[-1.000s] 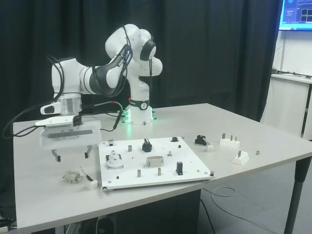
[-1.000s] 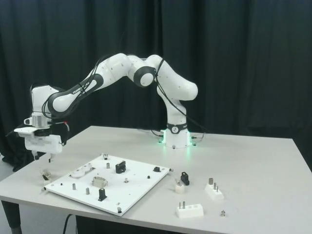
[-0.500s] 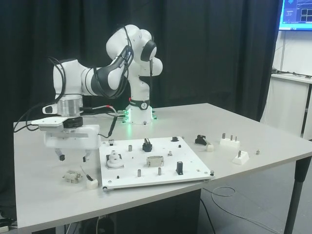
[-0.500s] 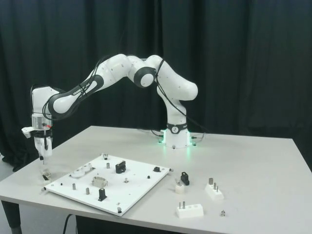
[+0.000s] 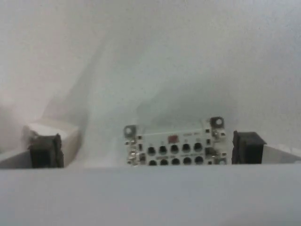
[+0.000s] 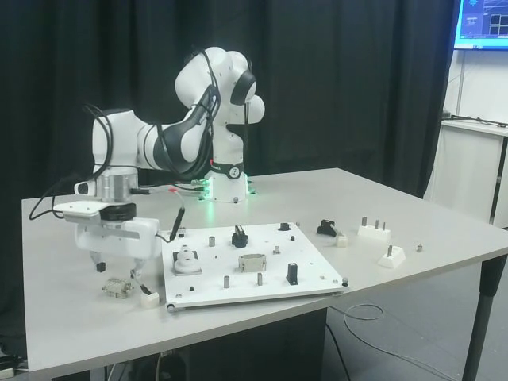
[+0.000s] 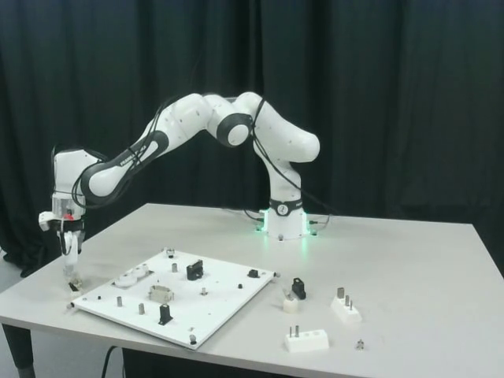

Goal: Pick waterproof.

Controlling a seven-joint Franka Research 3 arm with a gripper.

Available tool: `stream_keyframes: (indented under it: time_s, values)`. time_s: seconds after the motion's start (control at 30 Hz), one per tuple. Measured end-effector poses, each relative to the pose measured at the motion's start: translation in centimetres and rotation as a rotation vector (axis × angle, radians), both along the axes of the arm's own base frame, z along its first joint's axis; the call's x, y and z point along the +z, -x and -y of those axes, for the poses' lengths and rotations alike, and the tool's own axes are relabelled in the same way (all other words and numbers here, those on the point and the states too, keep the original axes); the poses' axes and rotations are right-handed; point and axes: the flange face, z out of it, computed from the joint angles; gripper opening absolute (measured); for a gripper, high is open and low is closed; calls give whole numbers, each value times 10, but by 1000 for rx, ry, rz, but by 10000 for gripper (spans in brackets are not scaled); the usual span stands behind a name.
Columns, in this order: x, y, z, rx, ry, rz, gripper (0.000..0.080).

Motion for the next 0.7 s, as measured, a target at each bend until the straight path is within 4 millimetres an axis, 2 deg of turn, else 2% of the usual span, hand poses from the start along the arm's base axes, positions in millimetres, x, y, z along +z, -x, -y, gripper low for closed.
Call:
stream_keyframes:
  time_s: [0.7]
  values:
    - [-30,8,0,39,6,-88,800]
